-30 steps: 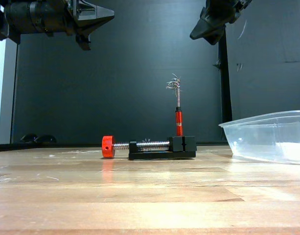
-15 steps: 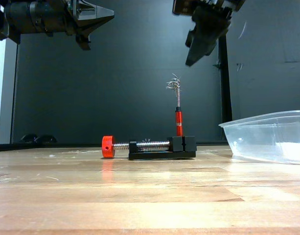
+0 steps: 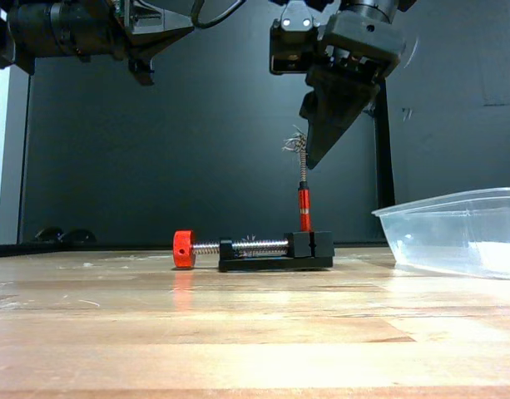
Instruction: Remove the RCA connector from the receptacle and place in the container
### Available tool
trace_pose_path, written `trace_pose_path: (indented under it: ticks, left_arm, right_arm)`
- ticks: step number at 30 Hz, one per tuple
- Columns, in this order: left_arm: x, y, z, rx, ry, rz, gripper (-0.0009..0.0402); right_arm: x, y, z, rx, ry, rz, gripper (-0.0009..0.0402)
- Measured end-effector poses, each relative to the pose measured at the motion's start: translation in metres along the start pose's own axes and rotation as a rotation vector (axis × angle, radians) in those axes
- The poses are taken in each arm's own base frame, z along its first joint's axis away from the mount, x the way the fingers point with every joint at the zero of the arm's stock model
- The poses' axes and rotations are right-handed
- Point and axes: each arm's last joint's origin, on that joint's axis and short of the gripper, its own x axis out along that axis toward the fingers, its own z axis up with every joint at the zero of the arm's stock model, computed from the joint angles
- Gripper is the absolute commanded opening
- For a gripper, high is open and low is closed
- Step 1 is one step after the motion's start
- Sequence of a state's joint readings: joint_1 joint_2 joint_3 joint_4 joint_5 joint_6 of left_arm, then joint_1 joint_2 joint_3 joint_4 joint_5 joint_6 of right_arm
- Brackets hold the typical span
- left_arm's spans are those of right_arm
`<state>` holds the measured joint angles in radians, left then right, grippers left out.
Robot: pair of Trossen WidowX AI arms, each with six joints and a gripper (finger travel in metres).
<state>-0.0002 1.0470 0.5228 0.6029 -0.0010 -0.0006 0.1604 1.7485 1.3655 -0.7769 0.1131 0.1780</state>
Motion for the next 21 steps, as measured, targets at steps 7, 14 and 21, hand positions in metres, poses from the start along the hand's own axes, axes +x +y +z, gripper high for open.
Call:
trace_pose_path:
  ticks: [7,14,21]
  left_arm:
    - [0.000,0.000,0.000,0.000,0.000,0.000,0.0000]
    - [0.000,0.000,0.000,0.000,0.000,0.000,0.0000]
    - [0.000,0.000,0.000,0.000,0.000,0.000,0.0000]
  right_arm:
    - [0.017,0.004,0.003,-0.004,0.000,-0.001,0.0212]
    - [0.032,0.006,0.003,-0.012,0.024,-0.006,0.0212]
    - [0.034,0.006,0.004,-0.017,0.009,-0.022,0.0209]
